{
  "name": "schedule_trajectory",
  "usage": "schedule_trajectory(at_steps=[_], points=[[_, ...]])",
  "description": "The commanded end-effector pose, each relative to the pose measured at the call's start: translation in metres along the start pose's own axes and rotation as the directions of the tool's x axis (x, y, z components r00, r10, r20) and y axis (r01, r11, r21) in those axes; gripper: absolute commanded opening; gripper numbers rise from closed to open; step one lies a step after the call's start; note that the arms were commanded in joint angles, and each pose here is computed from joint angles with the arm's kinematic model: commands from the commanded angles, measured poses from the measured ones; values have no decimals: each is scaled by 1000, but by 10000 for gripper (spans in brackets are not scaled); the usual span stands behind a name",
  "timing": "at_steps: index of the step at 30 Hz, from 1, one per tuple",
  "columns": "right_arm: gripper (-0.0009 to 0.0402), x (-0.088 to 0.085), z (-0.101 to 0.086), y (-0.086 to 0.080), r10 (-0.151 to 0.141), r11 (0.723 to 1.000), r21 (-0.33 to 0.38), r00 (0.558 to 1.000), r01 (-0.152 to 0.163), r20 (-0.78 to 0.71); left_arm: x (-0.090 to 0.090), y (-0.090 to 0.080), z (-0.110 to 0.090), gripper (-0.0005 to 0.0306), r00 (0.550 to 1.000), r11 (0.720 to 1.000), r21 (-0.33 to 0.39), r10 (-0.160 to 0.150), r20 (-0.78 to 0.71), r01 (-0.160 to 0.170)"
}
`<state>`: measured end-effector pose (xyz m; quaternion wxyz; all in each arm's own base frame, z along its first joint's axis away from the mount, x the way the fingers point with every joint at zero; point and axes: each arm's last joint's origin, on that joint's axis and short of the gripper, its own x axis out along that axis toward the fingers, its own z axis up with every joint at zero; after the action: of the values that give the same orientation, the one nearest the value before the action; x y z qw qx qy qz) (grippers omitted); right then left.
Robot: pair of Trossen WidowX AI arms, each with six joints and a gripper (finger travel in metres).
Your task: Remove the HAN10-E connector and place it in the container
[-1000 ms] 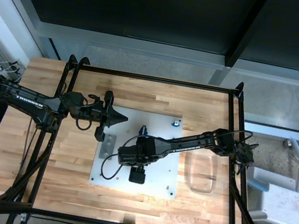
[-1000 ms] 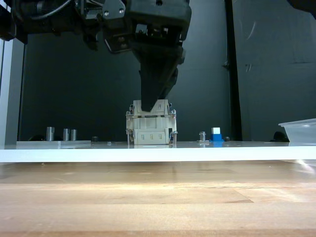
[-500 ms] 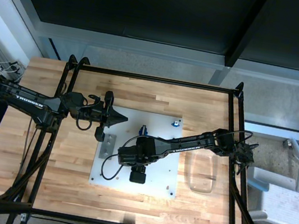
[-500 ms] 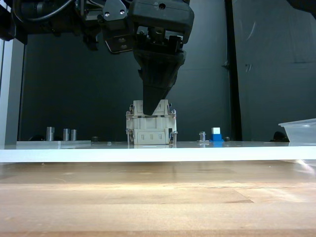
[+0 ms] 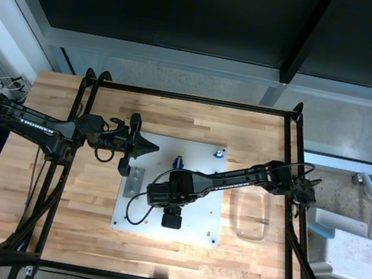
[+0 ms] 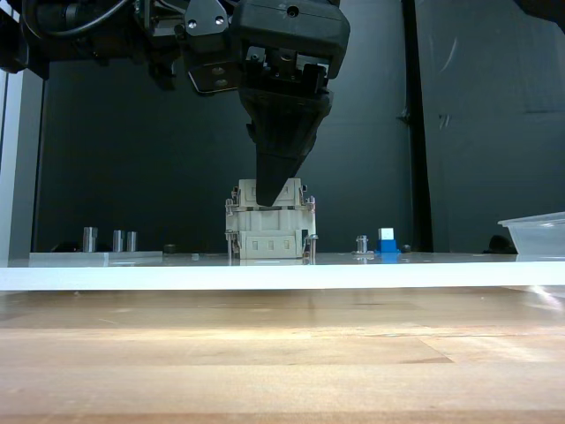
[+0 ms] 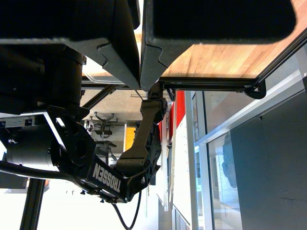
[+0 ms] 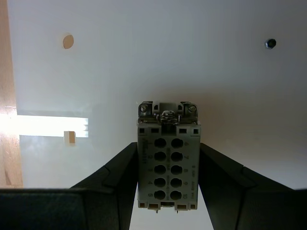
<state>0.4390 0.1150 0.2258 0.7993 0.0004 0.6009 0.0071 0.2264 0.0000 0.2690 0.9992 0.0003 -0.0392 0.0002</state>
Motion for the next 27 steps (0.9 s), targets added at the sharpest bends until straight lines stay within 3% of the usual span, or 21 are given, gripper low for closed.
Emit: schedule_trajectory(at_steps=[1, 16, 27], points=[[3, -3, 0, 1, 6, 1000, -1, 1000, -6, 2, 0, 0, 0, 0, 1000, 1000, 0, 0, 0, 0], [0, -30, 3, 1, 7, 1000, -4, 1000, -7, 8, 0, 0, 0, 0, 1000, 1000, 0, 0, 0, 0], [0, -62, -15, -2, -3, 1000, 28, 1000, 3, -11, 0, 0, 0, 0, 1000, 1000, 0, 0, 0, 0]])
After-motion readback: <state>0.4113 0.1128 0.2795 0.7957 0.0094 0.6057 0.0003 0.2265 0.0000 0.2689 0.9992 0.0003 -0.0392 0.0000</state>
